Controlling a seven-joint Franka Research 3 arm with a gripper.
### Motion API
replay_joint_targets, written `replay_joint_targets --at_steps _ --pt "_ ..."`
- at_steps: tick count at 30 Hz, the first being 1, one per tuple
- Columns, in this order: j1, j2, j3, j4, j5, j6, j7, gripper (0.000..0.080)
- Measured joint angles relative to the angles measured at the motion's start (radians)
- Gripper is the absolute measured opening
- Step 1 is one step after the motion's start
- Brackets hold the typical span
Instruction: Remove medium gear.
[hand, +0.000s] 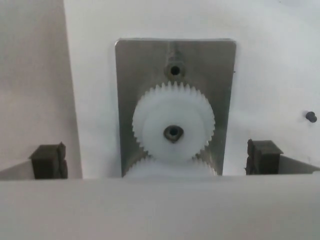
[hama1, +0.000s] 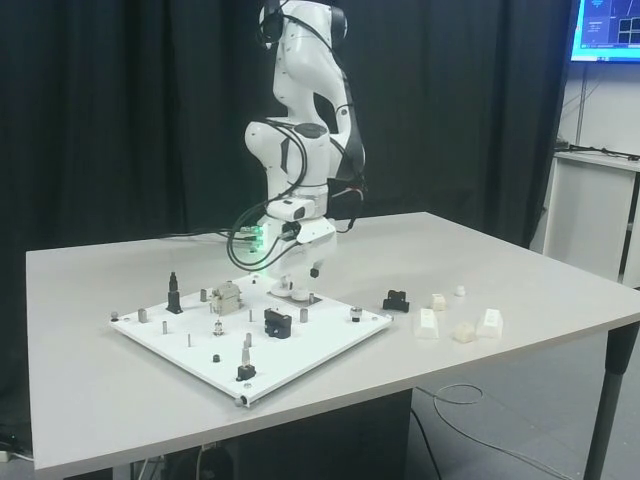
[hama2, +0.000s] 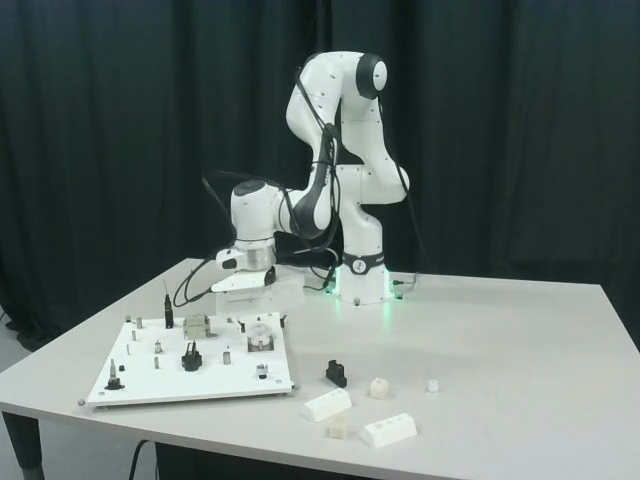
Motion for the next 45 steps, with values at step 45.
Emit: replay_joint_targets --at_steps 45 --pt "0.012 0.048 -0.007 -0.010 0.082 0.085 0.091 0.0800"
